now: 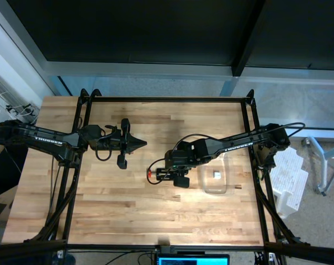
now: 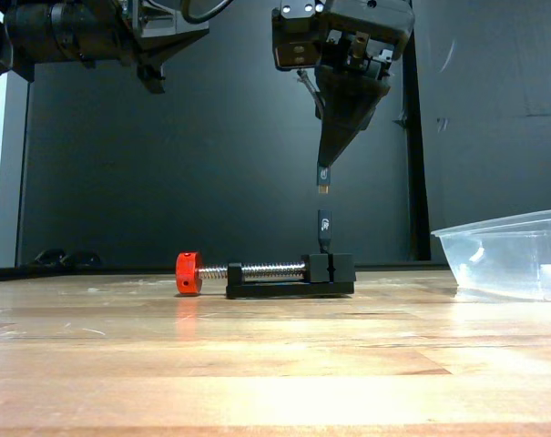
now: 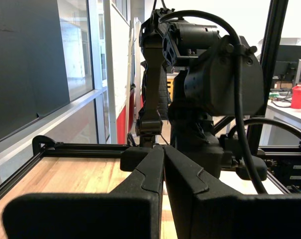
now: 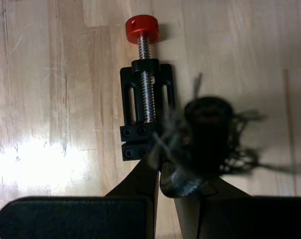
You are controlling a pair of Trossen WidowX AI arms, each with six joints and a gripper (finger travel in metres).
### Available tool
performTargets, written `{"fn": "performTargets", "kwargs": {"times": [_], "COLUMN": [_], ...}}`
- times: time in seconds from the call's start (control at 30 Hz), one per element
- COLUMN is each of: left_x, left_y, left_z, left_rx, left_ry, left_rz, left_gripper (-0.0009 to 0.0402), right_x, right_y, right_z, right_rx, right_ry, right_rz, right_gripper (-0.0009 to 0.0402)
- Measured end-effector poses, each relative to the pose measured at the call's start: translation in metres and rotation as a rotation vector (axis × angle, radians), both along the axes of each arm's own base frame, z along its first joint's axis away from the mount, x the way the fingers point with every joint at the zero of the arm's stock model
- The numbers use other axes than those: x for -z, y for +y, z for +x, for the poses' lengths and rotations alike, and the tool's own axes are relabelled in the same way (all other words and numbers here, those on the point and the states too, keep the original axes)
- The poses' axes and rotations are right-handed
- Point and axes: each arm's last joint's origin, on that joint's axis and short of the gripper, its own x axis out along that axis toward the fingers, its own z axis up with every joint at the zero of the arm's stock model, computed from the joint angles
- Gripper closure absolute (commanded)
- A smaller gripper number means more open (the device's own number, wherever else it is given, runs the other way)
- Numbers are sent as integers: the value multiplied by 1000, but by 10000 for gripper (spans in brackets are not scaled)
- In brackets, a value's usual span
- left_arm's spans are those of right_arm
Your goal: Pick the USB-C connector and install on taskboard
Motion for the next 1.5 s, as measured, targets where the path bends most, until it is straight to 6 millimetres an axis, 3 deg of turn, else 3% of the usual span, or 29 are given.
{"fn": "performTargets", "kwargs": {"times": [1.5], "left_x": [0], "left_y": [0], "left_z": [0], "left_rx": [0], "left_ry": [0], "left_rz": [0], "left_gripper": [393], "right_x": [8], "right_y": [6], "right_z": [3], "right_rx": [-33], "right_ry": [9], "right_rz": [-10], "right_gripper": [393]}}
